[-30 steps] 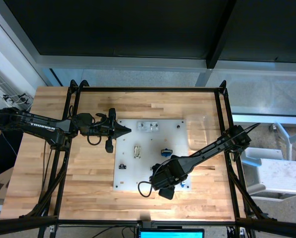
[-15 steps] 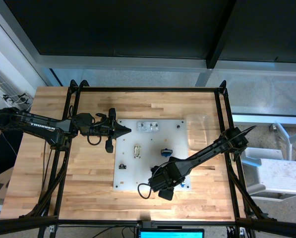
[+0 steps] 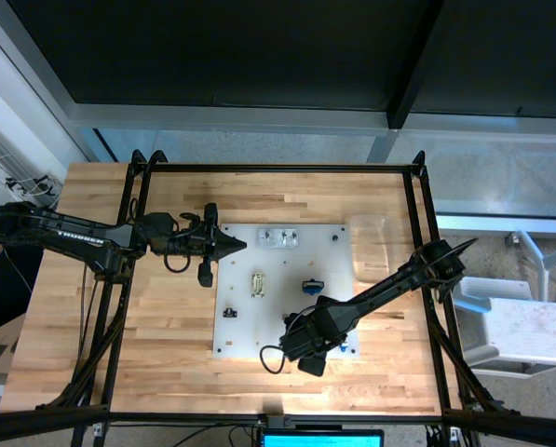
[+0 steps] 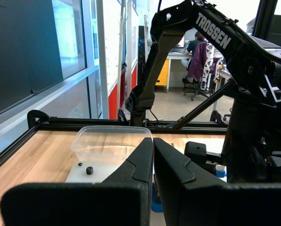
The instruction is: Unfasten the M12 fastener and place in the container
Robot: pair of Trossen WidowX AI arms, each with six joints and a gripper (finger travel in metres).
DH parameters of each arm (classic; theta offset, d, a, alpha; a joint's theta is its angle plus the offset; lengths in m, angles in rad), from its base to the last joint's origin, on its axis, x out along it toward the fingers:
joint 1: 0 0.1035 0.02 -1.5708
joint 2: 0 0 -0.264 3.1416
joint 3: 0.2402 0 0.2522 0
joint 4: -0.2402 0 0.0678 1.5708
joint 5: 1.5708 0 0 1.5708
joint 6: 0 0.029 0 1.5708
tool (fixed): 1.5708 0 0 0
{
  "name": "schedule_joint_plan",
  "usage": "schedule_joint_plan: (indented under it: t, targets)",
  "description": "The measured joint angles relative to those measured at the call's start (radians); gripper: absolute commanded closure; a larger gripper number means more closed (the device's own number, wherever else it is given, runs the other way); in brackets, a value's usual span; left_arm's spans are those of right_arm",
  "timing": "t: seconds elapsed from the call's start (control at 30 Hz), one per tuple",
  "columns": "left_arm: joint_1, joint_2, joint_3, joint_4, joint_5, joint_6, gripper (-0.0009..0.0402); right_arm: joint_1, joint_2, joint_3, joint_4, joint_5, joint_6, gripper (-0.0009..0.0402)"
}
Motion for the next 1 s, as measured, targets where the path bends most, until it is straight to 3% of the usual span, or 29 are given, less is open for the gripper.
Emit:
schedule_joint_plan:
  t: [0.73, 1.0]
  targets:
    - [0.0, 0.0, 0.0, 0.0, 0.0, 0.0, 0.0393, 0.001, 0.006, 0.0, 0.023, -0.011, -0.039, 0.0328]
    - [0.0, 0.0, 0.0, 0.0, 0.0, 0.0, 0.0393, 0.001, 0.006, 0.0, 0.021, -0.008, -0.095, 0.0388]
